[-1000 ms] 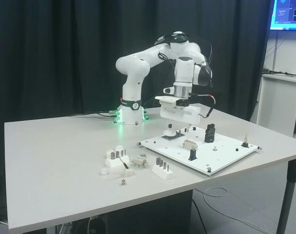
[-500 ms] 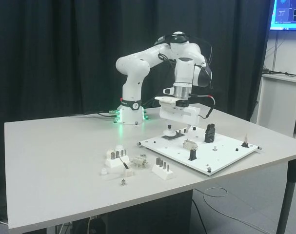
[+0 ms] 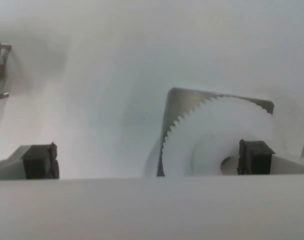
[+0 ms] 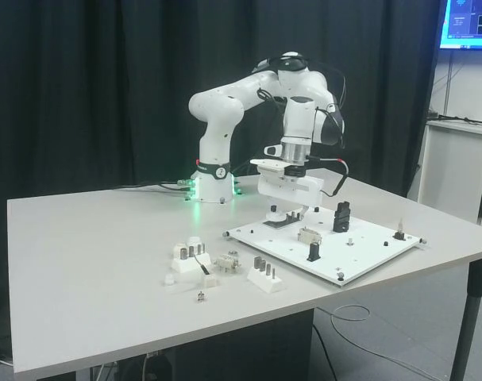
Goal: Insert large gear.
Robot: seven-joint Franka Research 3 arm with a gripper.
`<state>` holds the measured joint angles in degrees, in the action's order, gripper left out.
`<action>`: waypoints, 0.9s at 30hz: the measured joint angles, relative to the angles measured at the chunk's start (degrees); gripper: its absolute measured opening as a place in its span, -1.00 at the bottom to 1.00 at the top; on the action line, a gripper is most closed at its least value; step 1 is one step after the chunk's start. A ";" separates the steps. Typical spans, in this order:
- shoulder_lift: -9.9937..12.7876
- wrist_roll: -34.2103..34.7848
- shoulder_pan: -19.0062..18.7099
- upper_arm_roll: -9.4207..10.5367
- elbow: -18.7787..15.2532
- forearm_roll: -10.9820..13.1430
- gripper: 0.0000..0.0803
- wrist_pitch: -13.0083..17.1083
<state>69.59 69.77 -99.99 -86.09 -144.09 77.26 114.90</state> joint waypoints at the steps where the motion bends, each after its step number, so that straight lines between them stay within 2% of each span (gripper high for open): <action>1: 0.00 0.00 0.00 0.02 0.00 0.00 0.99 0.03; 27: -0.01 0.00 -0.52 0.14 0.25 0.80 0.99 0.50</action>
<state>69.58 69.77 -100.51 -85.95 -143.83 78.06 115.40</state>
